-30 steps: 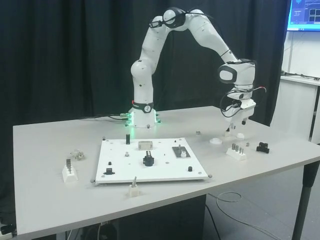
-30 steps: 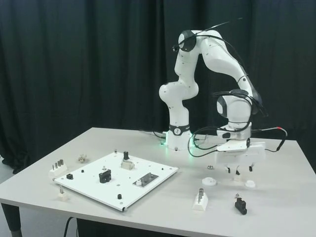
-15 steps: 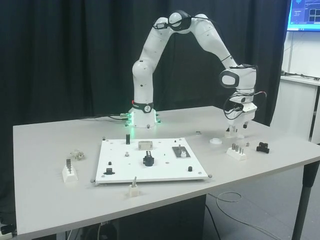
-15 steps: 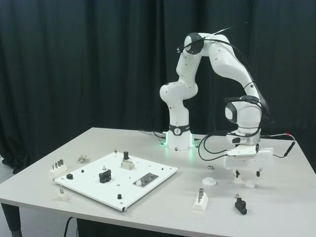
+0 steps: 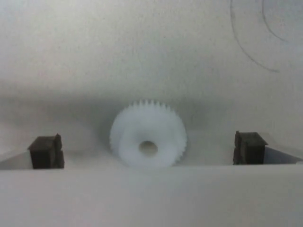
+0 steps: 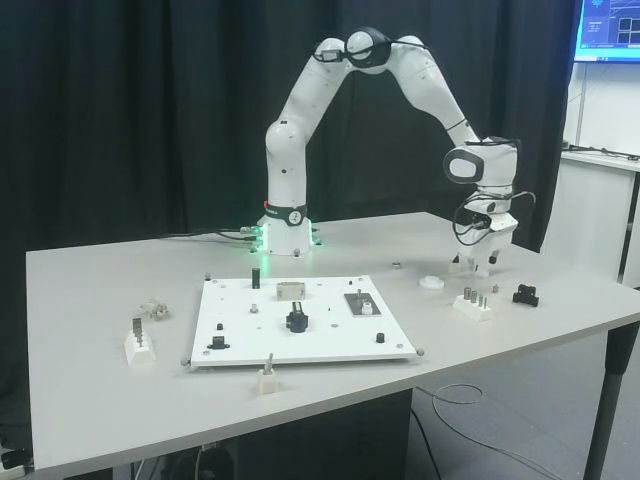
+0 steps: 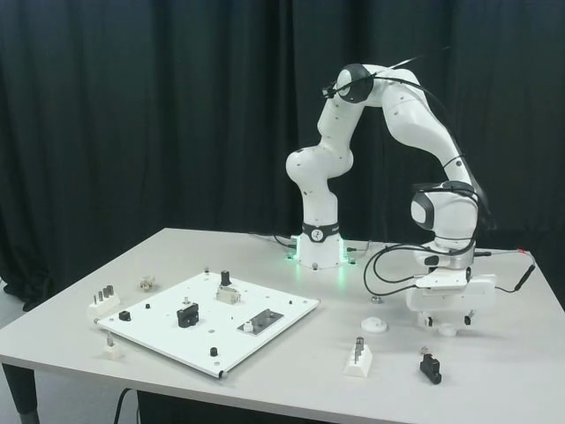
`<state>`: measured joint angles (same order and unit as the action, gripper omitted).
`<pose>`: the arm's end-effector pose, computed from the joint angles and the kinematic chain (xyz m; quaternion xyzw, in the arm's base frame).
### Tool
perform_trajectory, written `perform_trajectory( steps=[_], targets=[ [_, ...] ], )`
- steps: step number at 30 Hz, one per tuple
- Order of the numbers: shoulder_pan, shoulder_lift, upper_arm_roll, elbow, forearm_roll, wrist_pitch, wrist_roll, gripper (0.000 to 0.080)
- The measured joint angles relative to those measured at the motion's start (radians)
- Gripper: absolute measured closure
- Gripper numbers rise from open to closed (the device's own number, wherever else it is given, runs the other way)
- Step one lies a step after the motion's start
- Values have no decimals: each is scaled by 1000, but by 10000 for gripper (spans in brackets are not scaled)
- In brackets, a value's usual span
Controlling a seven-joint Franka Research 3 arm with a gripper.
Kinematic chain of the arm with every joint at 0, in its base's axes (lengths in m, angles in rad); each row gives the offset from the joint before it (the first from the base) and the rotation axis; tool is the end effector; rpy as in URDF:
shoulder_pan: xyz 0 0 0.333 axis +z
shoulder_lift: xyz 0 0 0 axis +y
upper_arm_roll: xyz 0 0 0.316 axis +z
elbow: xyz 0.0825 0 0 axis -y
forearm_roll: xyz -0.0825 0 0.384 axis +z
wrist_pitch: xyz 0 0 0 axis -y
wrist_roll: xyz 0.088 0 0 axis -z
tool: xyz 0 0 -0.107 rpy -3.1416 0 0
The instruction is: Pick medium gear.
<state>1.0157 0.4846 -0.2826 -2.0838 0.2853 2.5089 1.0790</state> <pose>0.4337 0.3877 0.1951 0.9621 -0.2717 -0.0218 0.0006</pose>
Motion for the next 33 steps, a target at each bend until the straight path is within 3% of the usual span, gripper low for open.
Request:
perform_trajectory(
  steps=[11, 33],
  targets=[
    [0, 35, -2, 21, 3, -1, 11, 3],
    [1, 47, 14, 21, 43, -17, 14, 3]
  ],
)
